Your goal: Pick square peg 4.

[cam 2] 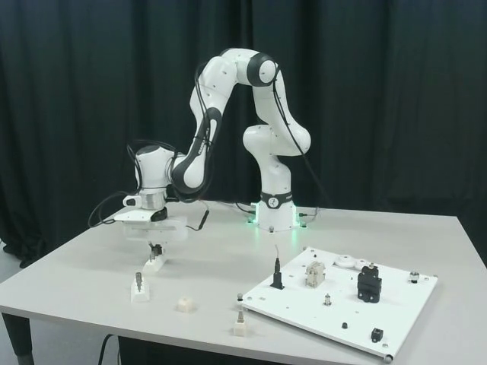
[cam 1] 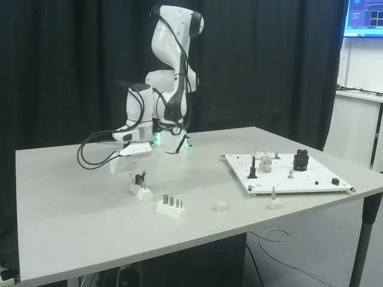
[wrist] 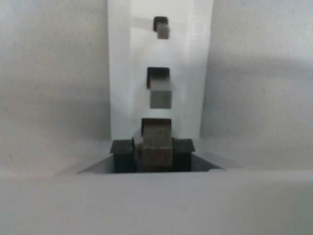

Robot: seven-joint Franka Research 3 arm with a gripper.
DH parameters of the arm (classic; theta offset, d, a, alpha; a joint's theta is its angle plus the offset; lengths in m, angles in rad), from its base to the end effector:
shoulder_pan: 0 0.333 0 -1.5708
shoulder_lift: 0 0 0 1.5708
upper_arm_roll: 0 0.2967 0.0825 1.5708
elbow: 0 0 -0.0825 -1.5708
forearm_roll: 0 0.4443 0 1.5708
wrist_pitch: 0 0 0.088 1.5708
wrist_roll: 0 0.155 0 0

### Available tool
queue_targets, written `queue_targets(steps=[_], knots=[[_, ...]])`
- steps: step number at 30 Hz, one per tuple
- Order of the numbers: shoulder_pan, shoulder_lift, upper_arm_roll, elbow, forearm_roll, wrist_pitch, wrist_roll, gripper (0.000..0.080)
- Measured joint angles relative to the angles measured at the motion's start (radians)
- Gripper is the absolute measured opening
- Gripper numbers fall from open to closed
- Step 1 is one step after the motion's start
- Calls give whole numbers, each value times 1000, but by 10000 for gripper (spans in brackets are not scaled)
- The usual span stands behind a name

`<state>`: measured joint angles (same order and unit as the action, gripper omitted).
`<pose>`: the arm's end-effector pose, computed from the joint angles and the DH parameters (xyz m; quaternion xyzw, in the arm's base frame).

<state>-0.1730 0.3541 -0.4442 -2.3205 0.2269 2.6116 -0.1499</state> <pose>0.4274 -0.3328 0.0828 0.9487 -0.3155 -0.0143 0.0145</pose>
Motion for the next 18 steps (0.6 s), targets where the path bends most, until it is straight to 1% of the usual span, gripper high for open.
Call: queue_targets(steps=[1, 6, 10, 18], knots=[[0, 0, 0, 4, 0, -6, -1, 156], [0, -7, -3, 28, -2, -41, -8, 156], [1, -15, -9, 50, -8, -80, -9, 156], [1, -40, -22, 93, -51, -169, -10, 156]])
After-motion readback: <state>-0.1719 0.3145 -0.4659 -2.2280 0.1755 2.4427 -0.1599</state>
